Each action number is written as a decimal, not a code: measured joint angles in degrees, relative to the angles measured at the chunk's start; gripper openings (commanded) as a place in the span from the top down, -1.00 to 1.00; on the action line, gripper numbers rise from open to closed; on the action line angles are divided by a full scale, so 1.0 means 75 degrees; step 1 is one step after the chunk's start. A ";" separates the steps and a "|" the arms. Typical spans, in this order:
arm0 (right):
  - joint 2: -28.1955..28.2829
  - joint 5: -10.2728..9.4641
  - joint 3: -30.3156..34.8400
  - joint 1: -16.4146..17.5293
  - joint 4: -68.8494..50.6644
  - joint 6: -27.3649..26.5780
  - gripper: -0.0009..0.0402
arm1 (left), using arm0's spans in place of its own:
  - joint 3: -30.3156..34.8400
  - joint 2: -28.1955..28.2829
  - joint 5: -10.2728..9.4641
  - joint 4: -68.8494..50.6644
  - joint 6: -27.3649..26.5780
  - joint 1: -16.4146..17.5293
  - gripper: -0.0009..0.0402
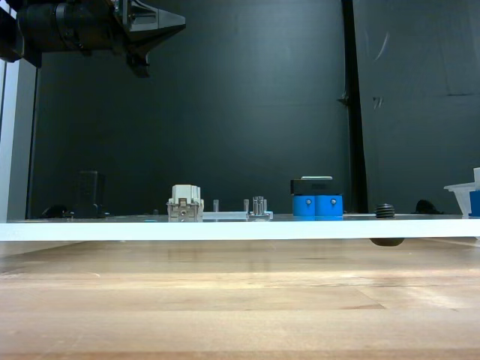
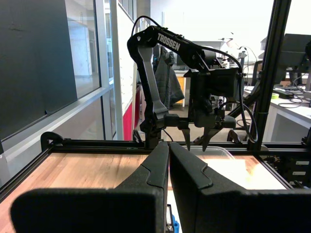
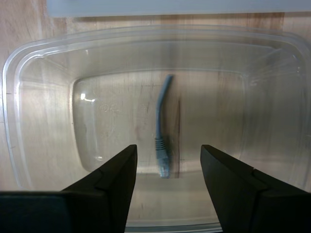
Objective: Remove the rj45 connector and place it in the container
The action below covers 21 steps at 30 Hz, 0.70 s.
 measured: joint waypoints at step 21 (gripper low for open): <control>0.0003 0.0003 0.0000 0.0000 -0.0160 -0.0017 -0.19 | 0.0000 0.0000 0.0000 0.0000 0.0000 0.0000 0.95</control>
